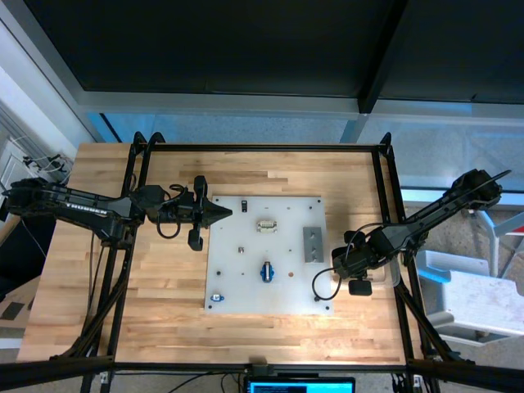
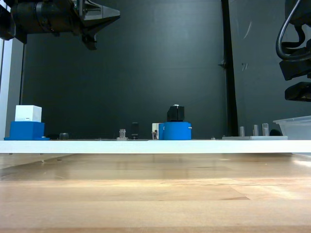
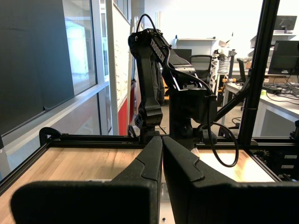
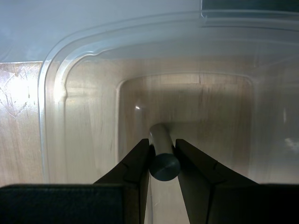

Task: Pick the 16mm cylinder and place it in the taskboard

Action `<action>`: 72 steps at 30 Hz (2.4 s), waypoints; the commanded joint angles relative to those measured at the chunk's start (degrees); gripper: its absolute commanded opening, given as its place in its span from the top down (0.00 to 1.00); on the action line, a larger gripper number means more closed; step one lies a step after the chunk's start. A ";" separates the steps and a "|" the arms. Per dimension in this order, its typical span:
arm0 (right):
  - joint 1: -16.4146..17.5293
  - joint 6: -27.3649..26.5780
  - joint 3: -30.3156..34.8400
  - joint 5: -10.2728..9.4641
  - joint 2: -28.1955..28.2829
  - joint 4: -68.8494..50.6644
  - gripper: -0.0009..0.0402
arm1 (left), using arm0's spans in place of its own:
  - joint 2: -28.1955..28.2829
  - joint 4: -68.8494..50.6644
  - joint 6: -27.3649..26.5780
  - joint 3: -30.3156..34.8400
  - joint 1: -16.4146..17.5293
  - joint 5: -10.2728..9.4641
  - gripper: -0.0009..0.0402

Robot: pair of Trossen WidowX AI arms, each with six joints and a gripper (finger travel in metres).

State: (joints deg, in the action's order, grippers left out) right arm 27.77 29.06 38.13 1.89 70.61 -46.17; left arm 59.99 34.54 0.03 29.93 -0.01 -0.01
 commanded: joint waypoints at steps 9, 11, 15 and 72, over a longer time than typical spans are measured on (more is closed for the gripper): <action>-0.02 -0.15 1.70 -0.02 -0.61 -2.05 0.96 | 0.02 0.00 0.02 0.02 0.00 0.00 0.98; 0.00 -0.17 2.32 0.00 -0.90 -2.91 0.96 | 0.02 0.00 0.02 0.02 0.02 0.00 0.98; -0.02 -1.01 3.93 0.00 -1.22 -4.83 0.96 | 0.02 0.00 0.02 0.02 0.00 0.00 0.98; -2.80 -2.45 22.73 1.55 7.28 -16.22 0.96 | 0.02 0.00 0.02 0.02 0.00 0.00 0.98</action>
State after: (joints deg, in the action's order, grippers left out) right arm 25.06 27.20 60.36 3.49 77.10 -62.94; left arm 59.99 34.54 0.03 29.93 -0.01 -0.01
